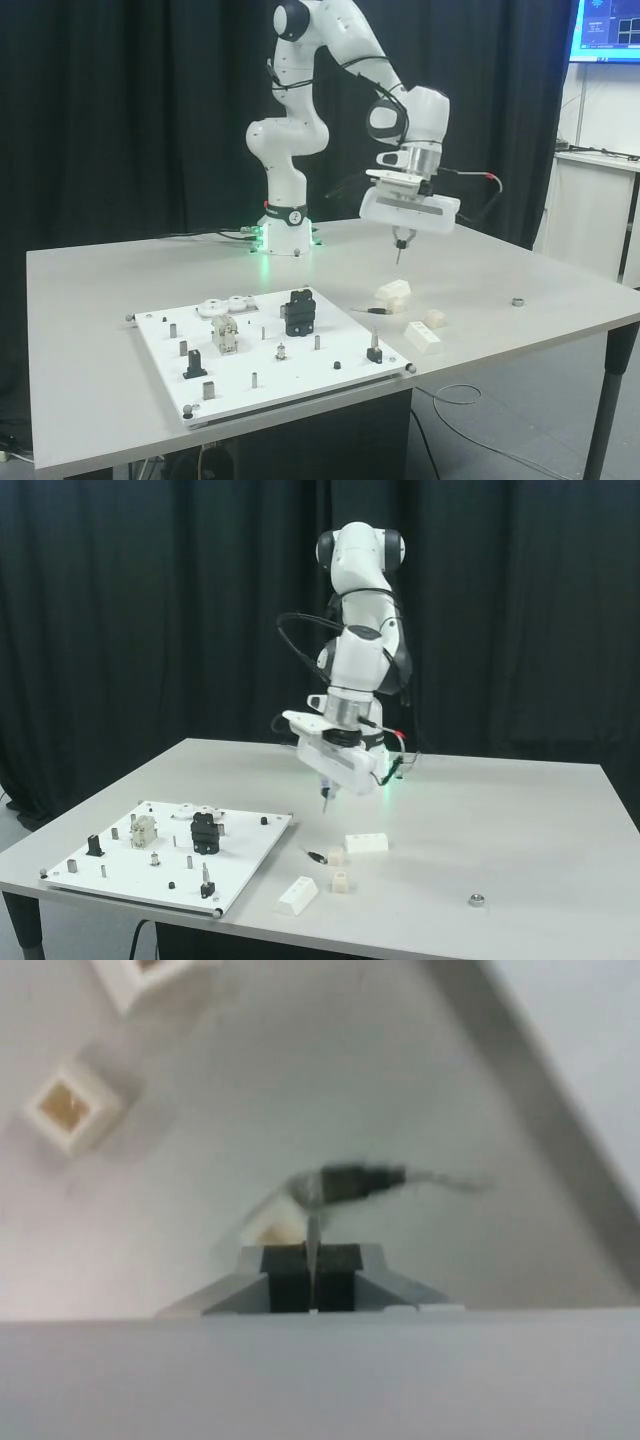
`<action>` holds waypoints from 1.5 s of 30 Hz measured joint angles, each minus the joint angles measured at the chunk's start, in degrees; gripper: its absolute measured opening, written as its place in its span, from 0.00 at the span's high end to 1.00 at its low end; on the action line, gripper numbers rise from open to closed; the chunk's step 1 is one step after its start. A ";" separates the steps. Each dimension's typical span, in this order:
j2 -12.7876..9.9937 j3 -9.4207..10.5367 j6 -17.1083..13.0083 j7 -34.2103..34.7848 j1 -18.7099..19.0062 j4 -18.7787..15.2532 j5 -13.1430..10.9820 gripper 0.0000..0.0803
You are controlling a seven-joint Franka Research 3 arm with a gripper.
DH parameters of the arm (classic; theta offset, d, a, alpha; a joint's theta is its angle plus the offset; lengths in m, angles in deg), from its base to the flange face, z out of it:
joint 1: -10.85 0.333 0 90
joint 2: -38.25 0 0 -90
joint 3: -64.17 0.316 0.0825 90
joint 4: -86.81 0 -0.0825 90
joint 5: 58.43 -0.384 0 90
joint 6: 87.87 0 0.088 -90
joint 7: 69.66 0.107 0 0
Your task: Insert round peg 1.
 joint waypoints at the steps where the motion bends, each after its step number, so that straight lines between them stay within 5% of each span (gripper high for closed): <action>1: -0.02 0.00 0.04 -0.47 -0.49 0.35 0.00 0.98; 20: -2.43 -0.02 0.11 -9.18 -9.73 7.49 -0.05 0.98; 45: -13.19 -1.08 1.25 -21.03 -18.60 22.94 -5.45 0.98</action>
